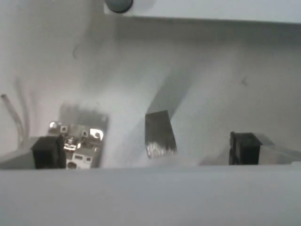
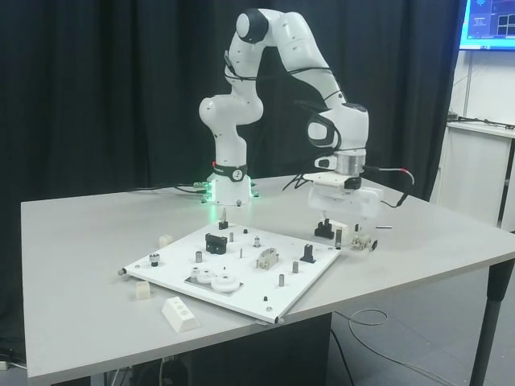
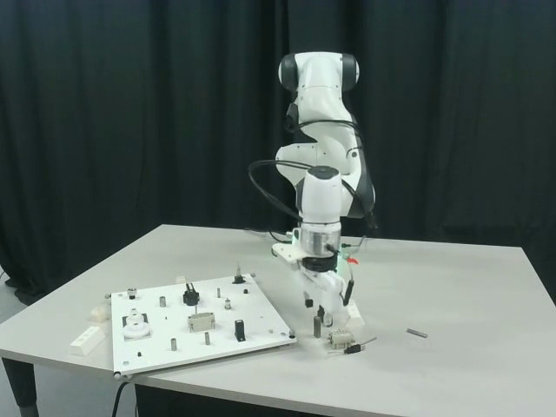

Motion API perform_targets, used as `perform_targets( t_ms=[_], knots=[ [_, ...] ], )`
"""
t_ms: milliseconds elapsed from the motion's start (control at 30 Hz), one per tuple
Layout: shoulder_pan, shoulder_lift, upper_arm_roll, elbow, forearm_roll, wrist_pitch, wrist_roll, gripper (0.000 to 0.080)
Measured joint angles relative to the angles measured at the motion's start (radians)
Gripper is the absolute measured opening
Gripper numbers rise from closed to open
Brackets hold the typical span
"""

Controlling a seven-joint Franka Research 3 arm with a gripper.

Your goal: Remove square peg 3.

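- Square peg 3 [image 1: 160, 133] stands upright on the grey table [image 2: 80, 241], off the white board [image 2: 241, 269], between the claw's spread fingers and touching neither.
- Claw [image 1: 146, 150] hovers wide open, holding nothing.
- Beside one black fingertip [image 1: 47, 151] lies a metal connector [image 1: 77, 141].
- Beyond it, well apart, a small pin [image 3: 417, 333] lies on the table.
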Motion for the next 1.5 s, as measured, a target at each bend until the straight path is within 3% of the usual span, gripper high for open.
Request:
perform_targets(
  t_ms=[33,67,533,833,1500],
  knots=[
    [0.000,-0.005,0.000,0.001,0.000,-0.006,0.000,0.0662],
    [0.000,-0.011,-0.001,0.003,-0.001,-0.012,0.000,0.0769],
    [-0.001,-0.046,-0.011,0.024,-0.005,-0.082,0.000,0.0799],
    [-0.007,-0.046,-0.017,0.029,-0.027,-0.085,0.000,0.0800],
    [-0.035,-0.046,-0.022,0.048,-0.037,-0.084,-0.003,0.0800]
  ],
)
